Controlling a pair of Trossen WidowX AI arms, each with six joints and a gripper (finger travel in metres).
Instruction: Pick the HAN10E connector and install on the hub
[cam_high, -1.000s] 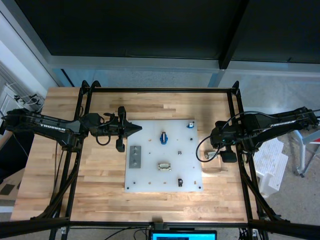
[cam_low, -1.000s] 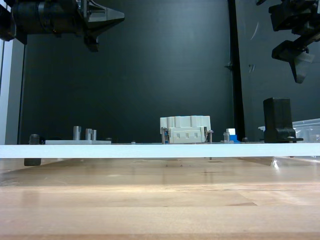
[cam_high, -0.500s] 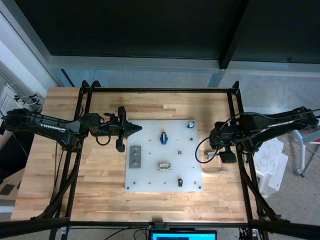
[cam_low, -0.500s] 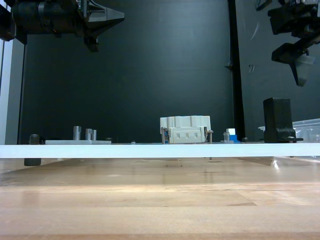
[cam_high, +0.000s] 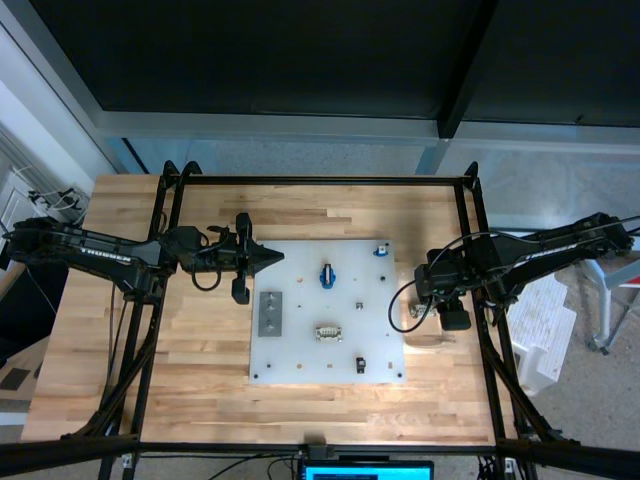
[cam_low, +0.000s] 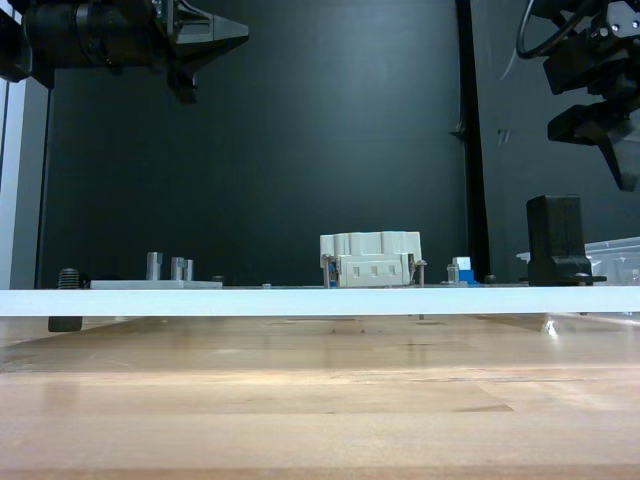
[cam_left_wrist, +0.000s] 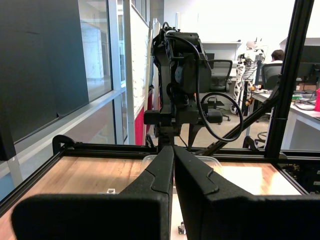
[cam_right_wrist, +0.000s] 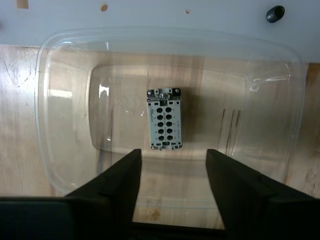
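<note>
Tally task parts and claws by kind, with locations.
HAN10E connector: 1, in the clear tray
hub: 1, on the white board
claws: 2, left claw shut above the board's left edge, right claw open over the connector
Total: 4

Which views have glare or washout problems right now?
Right wrist view: glints on the clear tray, HAN10E connector sharp below the open right gripper. Left wrist view: bright room washes out behind the shut left gripper, parked over the far-left corner of the board. Low view: hub evenly lit against black.
</note>
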